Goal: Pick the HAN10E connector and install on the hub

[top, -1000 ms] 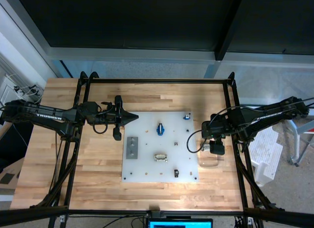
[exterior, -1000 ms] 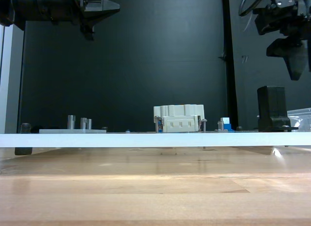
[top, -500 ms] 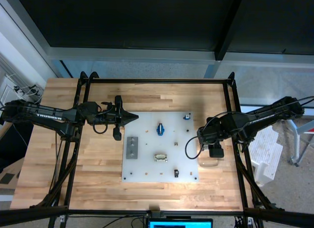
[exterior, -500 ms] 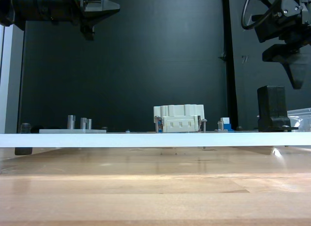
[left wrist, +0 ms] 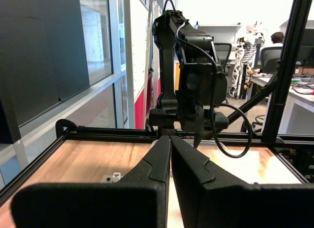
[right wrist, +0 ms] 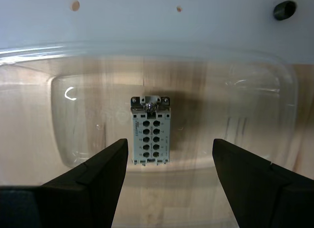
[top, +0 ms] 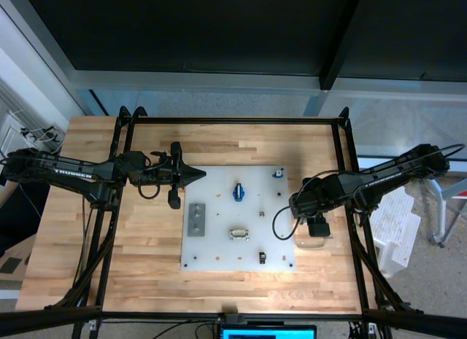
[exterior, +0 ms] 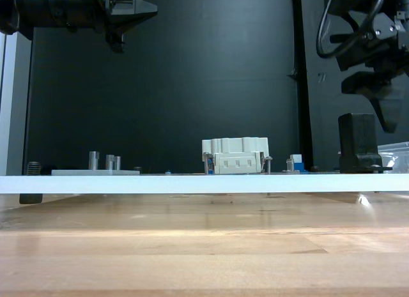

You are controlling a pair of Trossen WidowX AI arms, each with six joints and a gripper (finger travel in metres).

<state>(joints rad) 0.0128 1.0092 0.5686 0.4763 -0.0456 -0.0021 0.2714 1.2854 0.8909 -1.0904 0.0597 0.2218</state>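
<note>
The HAN10E connector [right wrist: 150,130], beige-grey with two rows of contacts, lies flat in a clear plastic tray [right wrist: 235,115] just right of the white plate [top: 219,253]. My right gripper [right wrist: 170,140] hangs open above it, one finger on each side and not touching it. From the high view this gripper [top: 319,226] sits over the tray [top: 314,242]. The hub [top: 238,235] stands near the plate's middle and shows in the low view as a beige block [exterior: 235,156]. My left gripper [top: 198,176] is shut and parked high beyond the plate's far-left corner.
On the plate stand a grey metal block [top: 196,219], a blue knob [top: 238,192] and a small black part [top: 263,257]. A black frame rail [top: 349,208] runs close behind the right arm. The black part [exterior: 359,144] stands tall just below the right gripper [exterior: 383,118] in the low view.
My right gripper has come down toward the clear tray and shifted a little left, toward the plate. The left arm and the parts on the plate have stayed put.
</note>
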